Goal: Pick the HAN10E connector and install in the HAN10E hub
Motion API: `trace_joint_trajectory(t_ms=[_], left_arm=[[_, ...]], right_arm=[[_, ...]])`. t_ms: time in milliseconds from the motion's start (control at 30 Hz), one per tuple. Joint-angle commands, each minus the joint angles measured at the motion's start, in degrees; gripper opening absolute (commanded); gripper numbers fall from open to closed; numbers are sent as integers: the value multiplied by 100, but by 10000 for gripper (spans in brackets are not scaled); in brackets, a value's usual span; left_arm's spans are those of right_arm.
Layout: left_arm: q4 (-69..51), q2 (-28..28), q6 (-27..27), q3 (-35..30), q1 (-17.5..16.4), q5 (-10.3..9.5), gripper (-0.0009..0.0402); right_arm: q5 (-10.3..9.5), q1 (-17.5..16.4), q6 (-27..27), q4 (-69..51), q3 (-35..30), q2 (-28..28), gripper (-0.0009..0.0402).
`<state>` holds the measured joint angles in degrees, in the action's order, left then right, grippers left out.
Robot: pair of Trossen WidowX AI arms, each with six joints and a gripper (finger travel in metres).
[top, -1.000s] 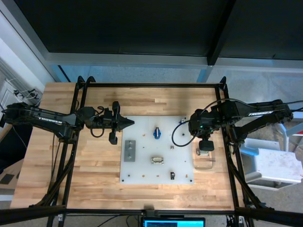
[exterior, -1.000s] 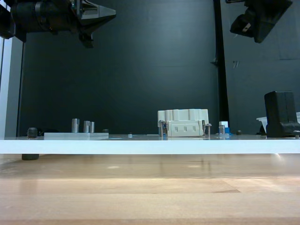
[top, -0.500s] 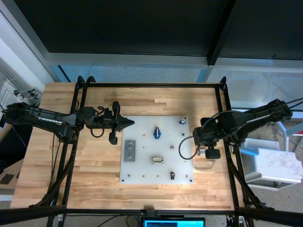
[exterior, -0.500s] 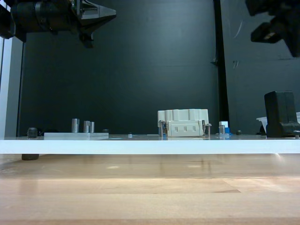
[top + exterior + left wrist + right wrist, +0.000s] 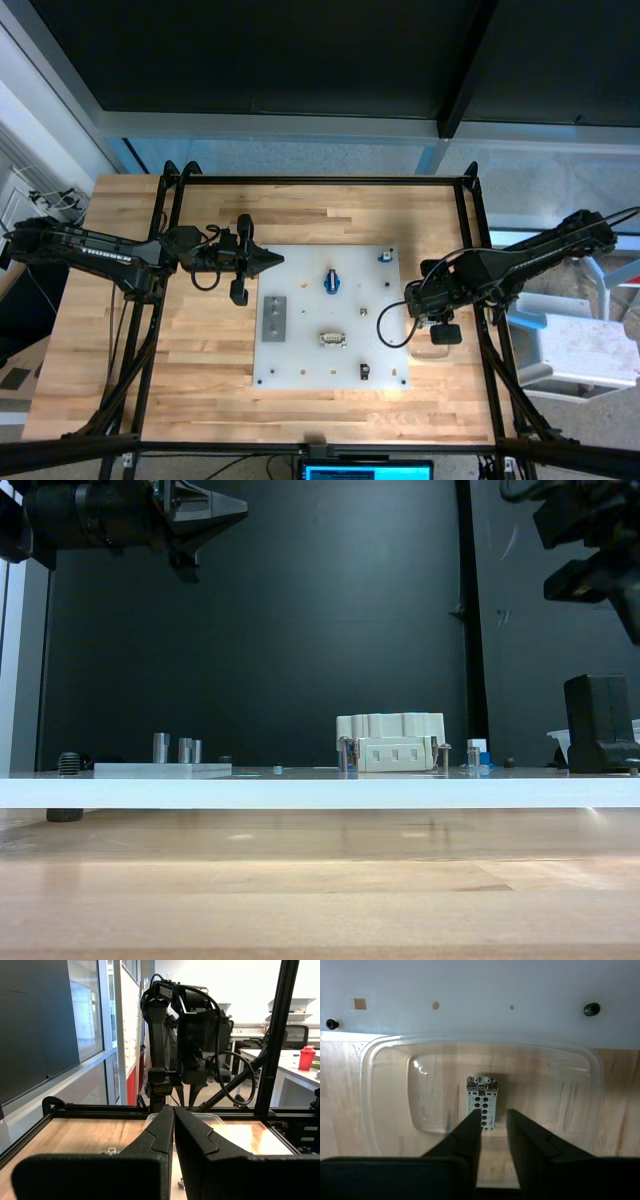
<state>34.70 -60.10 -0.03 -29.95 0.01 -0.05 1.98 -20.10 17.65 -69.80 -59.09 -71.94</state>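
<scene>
Wooden bench (image 5: 200, 400), white task board (image 5: 300, 365) laid at its middle.

Left arm reaches in over the board's left edge. Left hand (image 5: 173, 1110) hangs high, fingers together, holding nothing. It has no part in this step.

Right arm is bent in over the bench just off the board's right edge. Right hand (image 5: 494, 1115) points down, fingers apart, nothing gripped.

Clear plastic tray (image 5: 600, 1075) sits on the bench under that hand, beside the board.

HAN10E hub (image 5: 333, 340) is fixed upright on the board, near-centre, well apart from the tray, socket vacant.

HAN10E connector (image 5: 481, 1102) lies flat in the tray's middle, pin face up, long axis running away from the hand. One finger overlaps its near corner in the wrist view; the gap looks centred a touch to one side of the part.

Judgement: this is the approach to the pick.
- Shift sideways until the connector sits square between the fingers.
- Descend straight.
- Close on the long flanks, low enough to hold but clear of the tray floor.
- The tray is light and may skid if nudged.
- A crooked grip would spoil seating in the hub.
</scene>
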Motion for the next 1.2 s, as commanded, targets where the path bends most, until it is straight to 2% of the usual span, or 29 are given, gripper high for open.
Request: trace_joint_trajectory(t_ms=[33,333,533,700,1200], left_arm=[[0,0,0,0,0,2,0],[2,0,0,0,0,2,0],[2,0,0,0,-2,0,0],[2,0,0,0,-2,0,0],[2,0,0,0,-2,2,0]], right_arm=[[0,-11,-11,258,103,-122,132],[-13,-72,-9,1036,498,-597,285],[-24,-122,-9,1370,761,-750,346],[0,-129,-9,1576,890,-935,354],[-2,-131,11,2393,1357,-1412,337]])
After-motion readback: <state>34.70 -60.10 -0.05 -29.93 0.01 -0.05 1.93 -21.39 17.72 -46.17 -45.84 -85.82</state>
